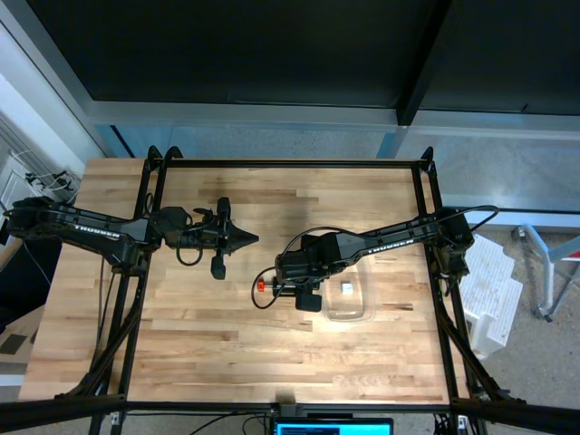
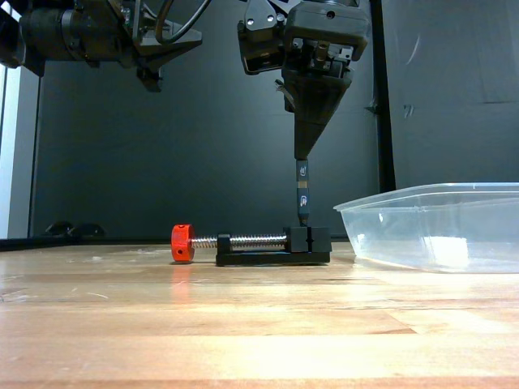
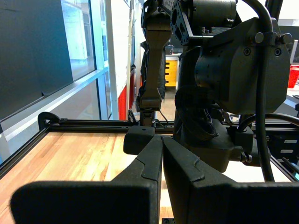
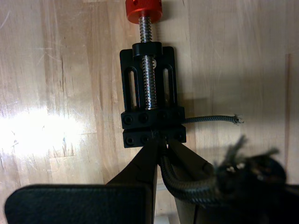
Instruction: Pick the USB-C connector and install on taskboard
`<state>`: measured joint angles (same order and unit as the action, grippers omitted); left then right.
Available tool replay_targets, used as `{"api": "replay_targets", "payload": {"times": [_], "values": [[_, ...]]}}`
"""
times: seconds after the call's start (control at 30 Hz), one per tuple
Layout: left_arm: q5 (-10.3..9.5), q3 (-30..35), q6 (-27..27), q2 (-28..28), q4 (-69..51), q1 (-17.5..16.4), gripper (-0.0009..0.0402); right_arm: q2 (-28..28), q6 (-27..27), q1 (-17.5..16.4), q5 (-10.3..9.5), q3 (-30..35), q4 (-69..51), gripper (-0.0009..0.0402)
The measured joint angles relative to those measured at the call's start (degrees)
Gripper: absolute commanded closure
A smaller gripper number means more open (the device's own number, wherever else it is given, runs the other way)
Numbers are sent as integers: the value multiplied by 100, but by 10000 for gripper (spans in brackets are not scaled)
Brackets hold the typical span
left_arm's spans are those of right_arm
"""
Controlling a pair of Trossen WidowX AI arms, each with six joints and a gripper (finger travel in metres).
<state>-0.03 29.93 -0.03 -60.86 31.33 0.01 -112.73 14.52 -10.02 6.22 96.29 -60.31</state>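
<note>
The taskboard (image 2: 272, 245) is a small black clamp block with a screw and a red-orange knob (image 2: 182, 242); it lies on the wooden table left of the tray. My right gripper (image 2: 302, 156) points straight down over the block's right end, shut on the top of the USB-C connector (image 2: 302, 190), a thin dark upright piece whose lower end sits in the block. In the right wrist view the fingers (image 4: 145, 161) meet at the edge of the taskboard (image 4: 140, 119) and hide the connector. My left gripper (image 1: 252, 239) hovers shut and empty, off to the upper left.
A clear plastic tray (image 2: 438, 231) stands right of the block, holding a small white square piece (image 1: 346, 287). A short frayed braided cord (image 4: 215, 120) lies beside the block. The black frame rails (image 1: 290, 164) border the table.
</note>
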Motion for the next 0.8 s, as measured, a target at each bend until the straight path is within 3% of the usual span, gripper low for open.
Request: {"api": "replay_targets", "payload": {"times": [0.8], "values": [[-2,2,0,0,0,0,393,37,-92,-79,44,-138,133,393]]}}
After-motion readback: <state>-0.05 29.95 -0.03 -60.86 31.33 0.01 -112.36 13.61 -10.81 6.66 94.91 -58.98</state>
